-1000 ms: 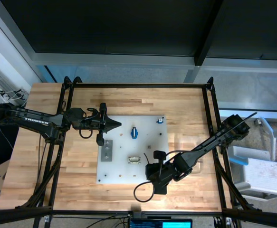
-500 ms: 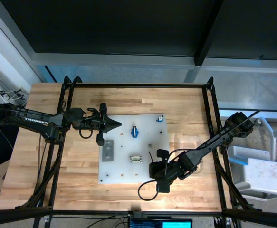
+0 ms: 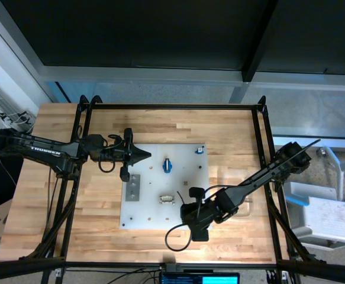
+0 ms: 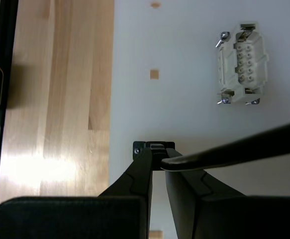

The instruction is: Remove the USB connector from the USB hub and place in the container

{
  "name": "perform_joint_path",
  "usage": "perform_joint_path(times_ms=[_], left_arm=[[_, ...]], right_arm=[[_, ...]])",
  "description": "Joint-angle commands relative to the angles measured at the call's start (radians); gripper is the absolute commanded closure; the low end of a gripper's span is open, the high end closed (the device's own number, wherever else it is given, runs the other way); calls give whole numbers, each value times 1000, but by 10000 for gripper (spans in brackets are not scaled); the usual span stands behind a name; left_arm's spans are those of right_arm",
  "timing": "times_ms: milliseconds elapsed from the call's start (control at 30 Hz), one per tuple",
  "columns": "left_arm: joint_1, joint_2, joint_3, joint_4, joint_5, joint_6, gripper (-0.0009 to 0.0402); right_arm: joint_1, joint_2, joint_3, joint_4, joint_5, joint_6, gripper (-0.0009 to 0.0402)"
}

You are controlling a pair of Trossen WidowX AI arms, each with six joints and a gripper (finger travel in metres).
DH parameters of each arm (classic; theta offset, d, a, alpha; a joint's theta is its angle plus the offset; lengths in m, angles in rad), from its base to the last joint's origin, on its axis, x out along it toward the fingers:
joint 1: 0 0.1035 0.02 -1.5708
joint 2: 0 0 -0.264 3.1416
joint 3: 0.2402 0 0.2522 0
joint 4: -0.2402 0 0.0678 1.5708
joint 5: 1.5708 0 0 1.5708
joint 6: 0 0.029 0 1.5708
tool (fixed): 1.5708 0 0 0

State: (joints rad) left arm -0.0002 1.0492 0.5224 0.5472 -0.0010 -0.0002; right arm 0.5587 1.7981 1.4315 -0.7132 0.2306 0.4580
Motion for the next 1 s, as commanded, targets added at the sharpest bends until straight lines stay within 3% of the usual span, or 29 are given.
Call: perform_joint_path(times_ms=[33,167,500,733,867,1000], left_arm=[[0,0,0,0,0,0,392],[0,0,0,0,0,0,392],[0,0,0,0,0,0,392],[0,0,0,0,0,0,392],[0,0,0,0,0,0,392],[0,0,0,0,0,0,392]], right_arm=[[-7,31,59,-56,1,-29,393],[-10,60,100,-74,-25,-40,393],[-12,76,132,-113,-19,-43,393],[10,60,115,-85,40,-18,393],[18,36,69,-37,42,5,393],[33,7,27,5,92,12,393]])
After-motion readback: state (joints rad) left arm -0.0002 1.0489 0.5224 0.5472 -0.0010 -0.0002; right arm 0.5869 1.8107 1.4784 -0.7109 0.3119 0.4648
